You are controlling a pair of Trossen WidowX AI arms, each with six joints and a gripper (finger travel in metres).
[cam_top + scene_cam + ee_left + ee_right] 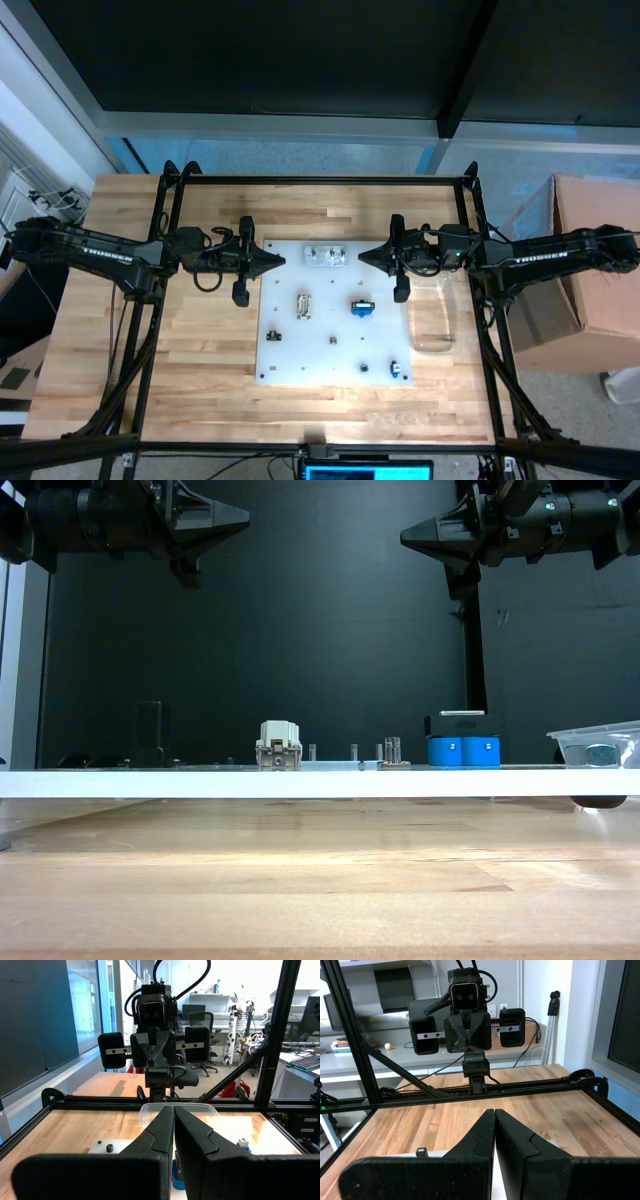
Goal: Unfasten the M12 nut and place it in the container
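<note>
Wood of the table [300, 900] lies nearest, then the white board [290, 360]. At the board's near right edge the nut [396, 369] sits on its stud, bore axis upright. The high view shows it outside the clear tray [432, 349], just off the tray's near left corner. A grey connector [302, 306] and a blue connector [361, 307] stand mid-board. The left gripper [280, 262] and right gripper [362, 255] hang high over the board's far half, tips facing each other. Each has its fingers together, well apart from the nut.
</note>
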